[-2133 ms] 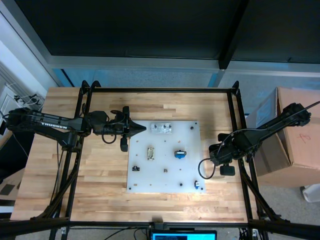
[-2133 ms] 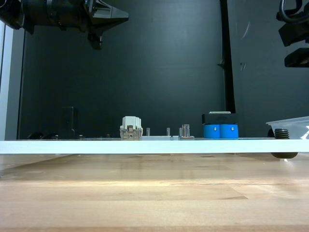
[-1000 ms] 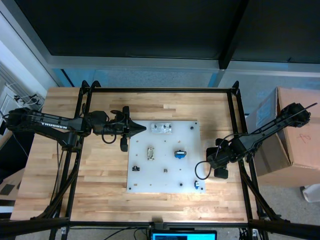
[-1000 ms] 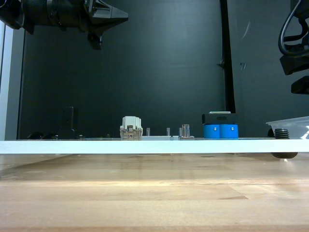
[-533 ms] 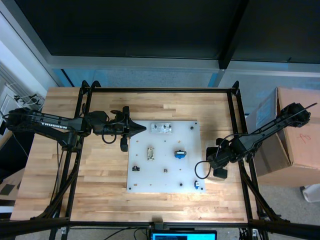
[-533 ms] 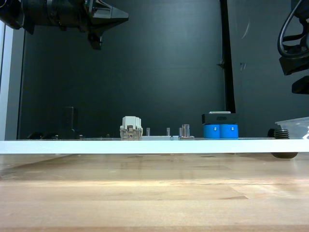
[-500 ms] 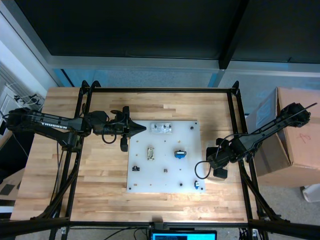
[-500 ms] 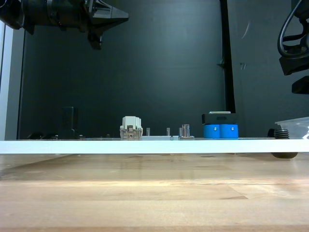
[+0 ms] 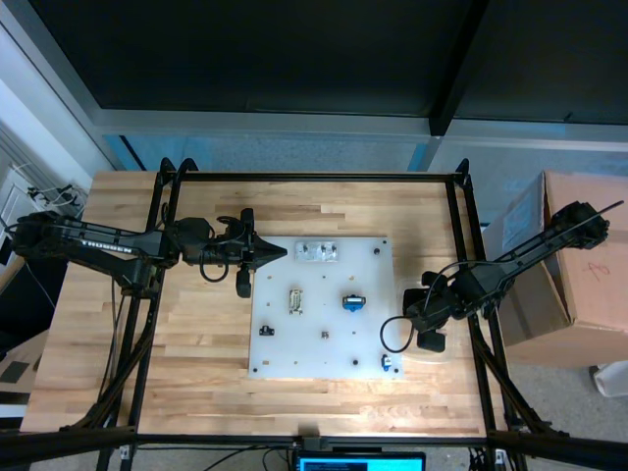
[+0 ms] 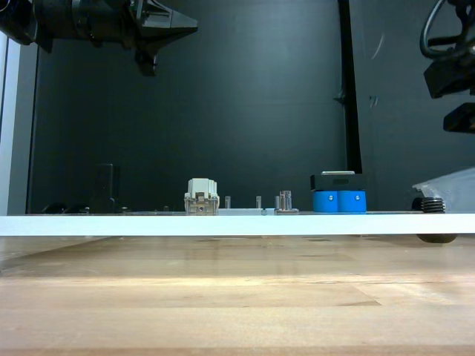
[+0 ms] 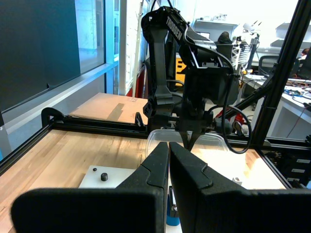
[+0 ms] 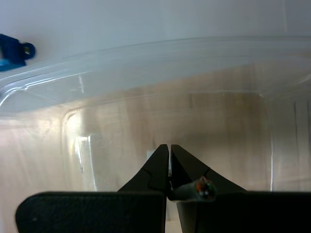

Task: Pick the RJ45 connector and install on the taskboard

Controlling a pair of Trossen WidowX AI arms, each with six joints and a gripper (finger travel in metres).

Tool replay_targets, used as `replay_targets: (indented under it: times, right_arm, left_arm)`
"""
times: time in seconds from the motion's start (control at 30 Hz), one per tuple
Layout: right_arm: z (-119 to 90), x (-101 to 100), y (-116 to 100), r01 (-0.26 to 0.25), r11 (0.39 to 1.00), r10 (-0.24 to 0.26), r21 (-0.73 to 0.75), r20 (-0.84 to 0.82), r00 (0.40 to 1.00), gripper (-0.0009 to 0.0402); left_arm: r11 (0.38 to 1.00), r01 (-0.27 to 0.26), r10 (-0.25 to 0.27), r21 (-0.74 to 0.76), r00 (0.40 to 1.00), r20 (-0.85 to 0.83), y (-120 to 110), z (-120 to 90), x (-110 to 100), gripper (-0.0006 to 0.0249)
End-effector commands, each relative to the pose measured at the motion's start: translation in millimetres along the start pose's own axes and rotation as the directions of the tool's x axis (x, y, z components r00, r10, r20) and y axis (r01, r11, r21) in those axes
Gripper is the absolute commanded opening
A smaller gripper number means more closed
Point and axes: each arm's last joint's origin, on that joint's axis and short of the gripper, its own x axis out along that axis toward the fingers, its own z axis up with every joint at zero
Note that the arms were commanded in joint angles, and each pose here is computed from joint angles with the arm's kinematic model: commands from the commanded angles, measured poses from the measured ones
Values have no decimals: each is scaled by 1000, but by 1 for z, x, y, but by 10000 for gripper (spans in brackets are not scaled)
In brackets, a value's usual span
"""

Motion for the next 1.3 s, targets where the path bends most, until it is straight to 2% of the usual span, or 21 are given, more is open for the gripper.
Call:
replay_targets:
  times: [0.03, 0.43, 0.67, 1.3]
  right_arm:
    - [1, -2, 1, -1, 1000, 1, -3, 6, 1000, 0]
    - [1, -2, 1, 1, 1000, -1, -13, 6, 1000, 0]
    - [-4, 4, -2, 33, 999, -33, -20, 3, 999, 0]
    - [-17, 21, -4, 9, 999, -8, -47, 25, 1000, 0]
  left_arm:
    - [1000, 0, 0, 0, 1000, 0, 0, 0, 0, 1]
    - [1000, 0, 0, 0, 1000, 0, 0, 0, 0, 1]
    - [1000, 0, 0, 0, 1000, 0, 0, 0, 0, 1]
    - [1000, 0, 0, 0, 1000, 0, 0, 0, 0, 1]
